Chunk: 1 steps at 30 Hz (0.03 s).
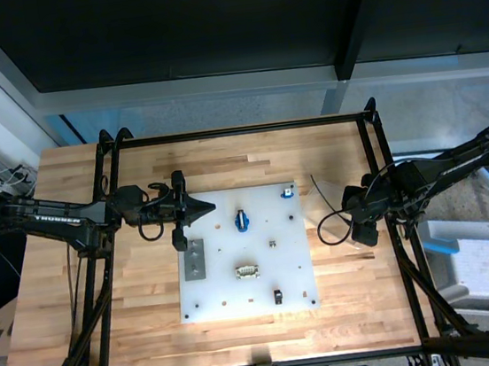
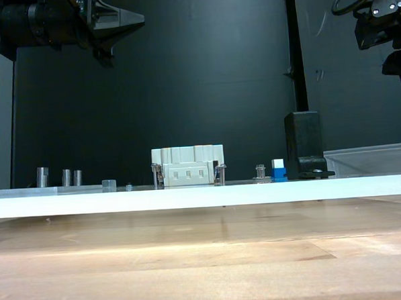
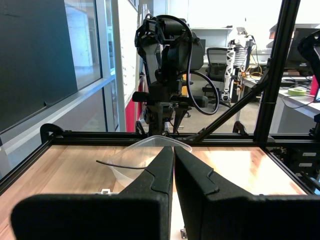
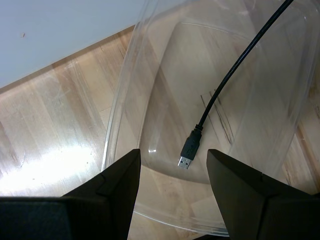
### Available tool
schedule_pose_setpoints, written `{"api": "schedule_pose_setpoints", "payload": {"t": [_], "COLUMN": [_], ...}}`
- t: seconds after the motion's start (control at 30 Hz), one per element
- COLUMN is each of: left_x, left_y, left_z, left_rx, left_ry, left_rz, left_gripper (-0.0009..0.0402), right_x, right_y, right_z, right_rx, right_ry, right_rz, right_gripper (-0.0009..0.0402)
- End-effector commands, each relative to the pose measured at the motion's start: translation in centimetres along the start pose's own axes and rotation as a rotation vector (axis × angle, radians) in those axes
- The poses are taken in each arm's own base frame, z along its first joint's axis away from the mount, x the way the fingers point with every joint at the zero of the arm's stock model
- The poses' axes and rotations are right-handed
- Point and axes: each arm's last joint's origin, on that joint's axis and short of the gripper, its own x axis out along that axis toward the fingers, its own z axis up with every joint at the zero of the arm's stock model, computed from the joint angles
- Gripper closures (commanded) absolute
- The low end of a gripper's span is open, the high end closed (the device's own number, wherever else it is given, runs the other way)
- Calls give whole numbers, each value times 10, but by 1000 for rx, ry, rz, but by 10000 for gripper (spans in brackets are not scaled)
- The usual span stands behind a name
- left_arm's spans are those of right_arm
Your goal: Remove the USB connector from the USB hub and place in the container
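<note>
USB connector (image 4: 190,148) lies plug-down on the floor of the container (image 4: 118,114), its thin black cable rising away over the clear wall, so it is out of the USB hub (image 1: 278,297), which stands alone on the white board (image 1: 225,239). The right gripper (image 4: 173,156) hovers directly over the tray with its fingers spread wide and nothing between them: the plug is released, not pinched. The left gripper (image 3: 173,148) is held high over the board's left edge, fingers pressed together and empty. By my reading the placing is essentially done and what is left is a clean retreat. The right arm should rise straight up with the fingers kept apart, so that neither finger catches the cable that arches near them. The tail is springy and sticks out past the rim, and the tray is light, so a sideways sweep could hook the cable and flip the plug out or drag the tray across the wood; clear the rim first, then swing away
</note>
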Motion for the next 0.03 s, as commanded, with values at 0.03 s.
{"api": "schedule_pose_setpoints", "payload": {"t": [0.03], "left_x": [0], "left_y": [0], "left_z": [0], "left_rx": [0], "left_ry": [0], "left_rz": [0], "left_gripper": [392], "right_x": [0], "right_y": [0], "right_z": [0], "right_rx": [0], "right_ry": [0], "right_rz": [0], "right_gripper": [210]}}
